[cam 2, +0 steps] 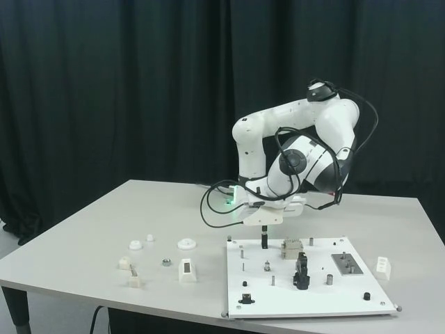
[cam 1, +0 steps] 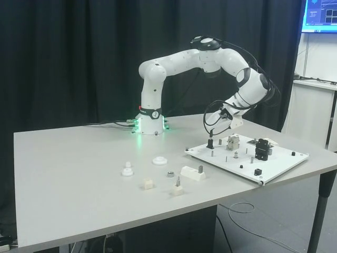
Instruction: Insert USB.
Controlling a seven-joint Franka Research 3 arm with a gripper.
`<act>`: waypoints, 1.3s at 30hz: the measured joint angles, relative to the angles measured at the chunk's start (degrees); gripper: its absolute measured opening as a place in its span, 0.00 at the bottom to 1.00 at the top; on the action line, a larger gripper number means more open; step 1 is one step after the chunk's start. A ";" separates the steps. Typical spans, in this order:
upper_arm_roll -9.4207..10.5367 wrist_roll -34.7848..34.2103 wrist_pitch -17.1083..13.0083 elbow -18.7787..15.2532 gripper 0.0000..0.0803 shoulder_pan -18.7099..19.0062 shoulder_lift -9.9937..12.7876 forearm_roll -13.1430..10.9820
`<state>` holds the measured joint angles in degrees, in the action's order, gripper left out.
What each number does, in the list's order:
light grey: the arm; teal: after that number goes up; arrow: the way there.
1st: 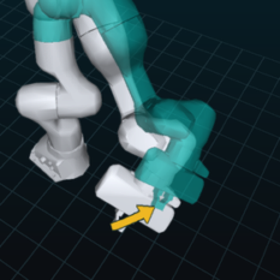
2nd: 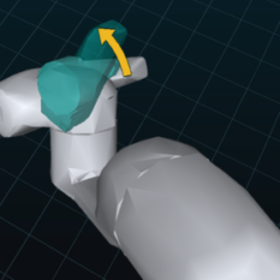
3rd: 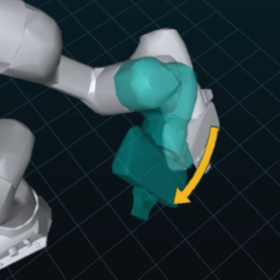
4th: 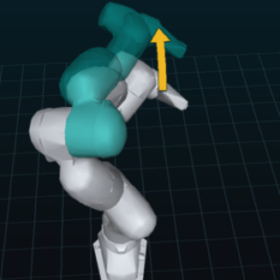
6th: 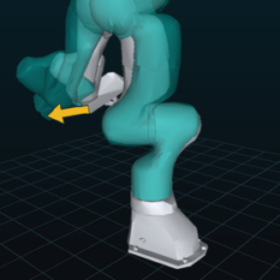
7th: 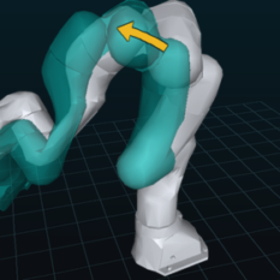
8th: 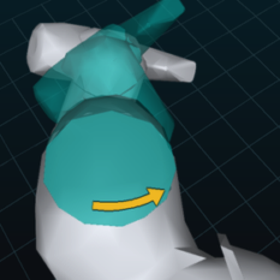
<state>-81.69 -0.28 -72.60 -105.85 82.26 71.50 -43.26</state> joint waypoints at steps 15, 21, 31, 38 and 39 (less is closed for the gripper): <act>0.00 0.00 -0.23 -0.03 0.07 -0.42 0.14 0.25; 0.09 0.00 0.36 -0.03 0.07 -0.41 0.14 0.25; 0.38 0.00 1.36 -0.03 0.07 -0.15 0.14 0.17; 0.43 -0.34 1.39 -0.03 0.07 -0.02 0.14 0.17; 0.43 -0.39 1.39 -0.03 0.07 -0.02 0.14 0.17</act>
<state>-81.26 -0.67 -71.21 -105.88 82.24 71.64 -43.09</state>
